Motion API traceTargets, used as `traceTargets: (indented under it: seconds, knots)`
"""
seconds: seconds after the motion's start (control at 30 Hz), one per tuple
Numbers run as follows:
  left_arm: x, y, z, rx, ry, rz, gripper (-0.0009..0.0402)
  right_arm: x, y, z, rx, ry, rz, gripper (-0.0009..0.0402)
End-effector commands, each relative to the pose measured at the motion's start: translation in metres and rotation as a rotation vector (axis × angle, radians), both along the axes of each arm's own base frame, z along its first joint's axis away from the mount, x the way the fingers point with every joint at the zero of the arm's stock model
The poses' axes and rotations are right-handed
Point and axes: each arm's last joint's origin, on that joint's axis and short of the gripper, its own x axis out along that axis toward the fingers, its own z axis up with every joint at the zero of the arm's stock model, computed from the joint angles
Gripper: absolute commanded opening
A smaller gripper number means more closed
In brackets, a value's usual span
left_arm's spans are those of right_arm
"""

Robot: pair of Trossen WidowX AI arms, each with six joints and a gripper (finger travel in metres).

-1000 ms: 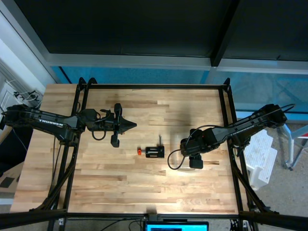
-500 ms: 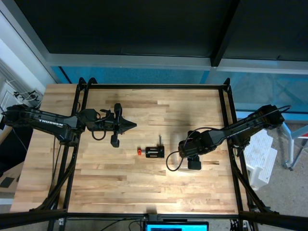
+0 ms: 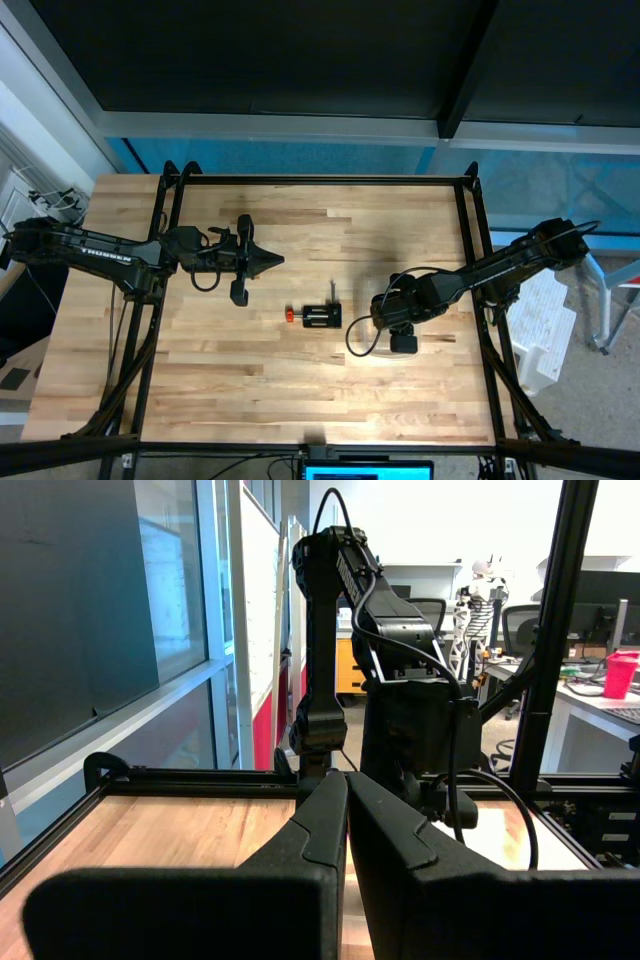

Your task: Pick the usb-c connector and install on the hub

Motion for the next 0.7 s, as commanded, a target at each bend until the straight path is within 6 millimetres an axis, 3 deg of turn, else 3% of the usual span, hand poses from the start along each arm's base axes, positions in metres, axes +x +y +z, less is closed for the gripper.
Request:
traceTargets:
  seconds: [0.03, 0.7]
  knots:
    - [0.0001, 0.0000, 0.0000, 0.000, 0.000, 0.000, 0.0000, 0.0006, 0.0003, 0.0007, 0.002, -0.006, -0.001, 0.0133]
    - [0.0001, 0.0001, 0.0000, 0.000, 0.000, 0.000, 0.0000, 0.0001, 0.0007, 0.0006, 0.001, -0.003, 0.002, 0.0048]
